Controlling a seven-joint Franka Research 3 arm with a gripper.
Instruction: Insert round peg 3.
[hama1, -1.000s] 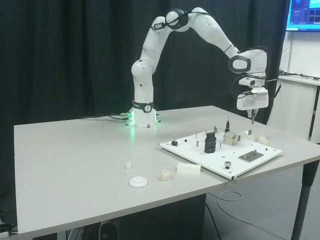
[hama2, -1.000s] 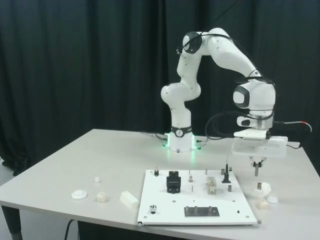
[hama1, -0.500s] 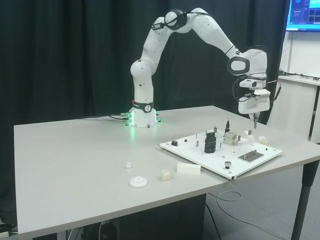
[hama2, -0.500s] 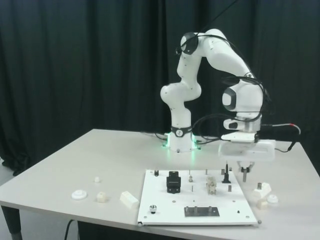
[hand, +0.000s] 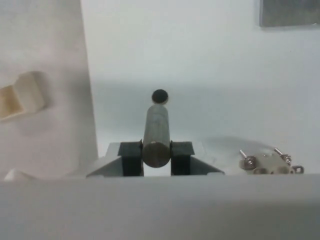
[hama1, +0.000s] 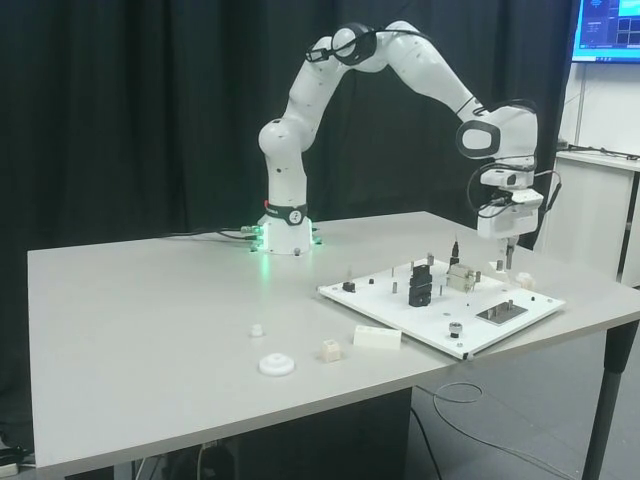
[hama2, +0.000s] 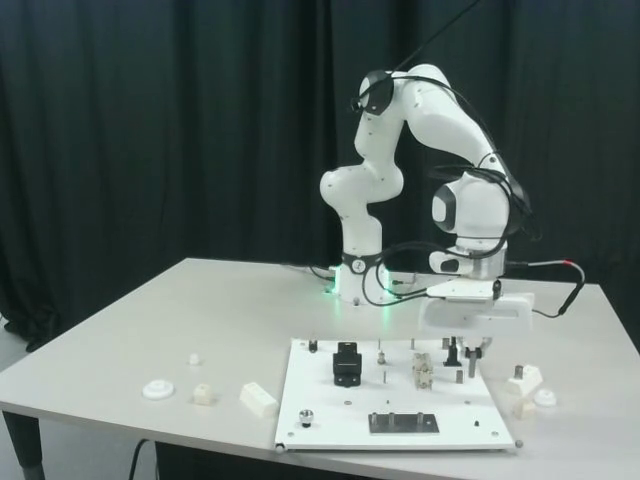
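The end effector (hand: 156, 156) is clamped on the peg (hand: 157, 132), its two black fingers (hand: 131, 158) pressing the grey cylinder from either side near its upper end, so the lower length hangs free to enter a hole. At the centre of the wrist view the peg's far tip sits just short of a small black hole (hand: 160, 96) in the white board (hand: 210, 60); holding the peg upright along the camera's line of sight lets tip and hole be compared directly, and they look nearly but not fully lined up. In the first room view the end effector (hama1: 507, 256) hangs at centre right of the frame, above the board's (hama1: 400, 310) far right edge, and the peg looks clear of the surface. In the second room view it (hama2: 472, 366) is low over the board's (hama2: 320, 415) upper right corner, right of centre in the frame. Loose white parts (hama1: 377, 337) lie on the tabletop (hama1: 150, 300) beside the board, out of the arm's path. The step in hand seems to be final alignment before lowering; a slight offset could catch the tip on the rim.
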